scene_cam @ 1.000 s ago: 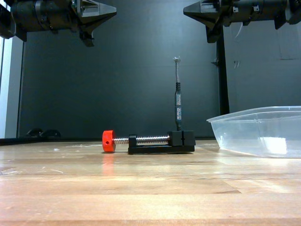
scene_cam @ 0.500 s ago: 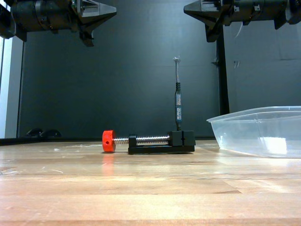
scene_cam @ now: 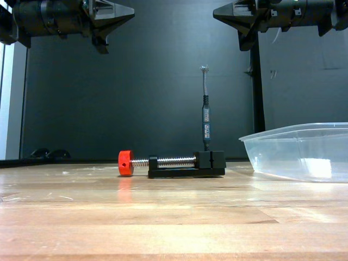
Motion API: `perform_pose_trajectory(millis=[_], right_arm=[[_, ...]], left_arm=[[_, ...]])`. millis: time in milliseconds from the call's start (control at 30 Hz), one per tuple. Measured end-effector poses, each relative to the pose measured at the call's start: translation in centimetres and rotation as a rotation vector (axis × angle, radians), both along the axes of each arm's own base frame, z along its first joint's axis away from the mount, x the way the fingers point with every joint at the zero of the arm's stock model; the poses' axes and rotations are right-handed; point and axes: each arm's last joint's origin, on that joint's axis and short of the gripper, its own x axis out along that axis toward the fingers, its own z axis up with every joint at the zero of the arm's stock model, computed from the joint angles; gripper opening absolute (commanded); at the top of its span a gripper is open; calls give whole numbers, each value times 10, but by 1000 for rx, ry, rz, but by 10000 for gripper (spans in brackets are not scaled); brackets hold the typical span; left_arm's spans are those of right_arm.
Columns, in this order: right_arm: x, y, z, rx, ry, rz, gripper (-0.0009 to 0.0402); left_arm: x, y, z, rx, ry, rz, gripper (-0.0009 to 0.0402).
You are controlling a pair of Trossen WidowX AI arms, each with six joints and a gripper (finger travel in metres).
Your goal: Pick the usb-c connector and install on the hub
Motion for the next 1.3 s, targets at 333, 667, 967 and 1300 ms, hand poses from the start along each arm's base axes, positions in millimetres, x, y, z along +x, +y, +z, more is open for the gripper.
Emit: perform_pose_trajectory(millis=[333,667,967,1300], right_arm=[[0,0,0,1,-1,1,0],[0,0,0,1,-2,1,0],[0,0,0,1,-1,1,0],[0,0,-1,1,13,1,0]], left_arm=[[0,0,0,0,0,0,0],[0,0,0,0,0,0,0],[0,0,0,0,1,0,0],[0,0,0,0,0,0,0]])
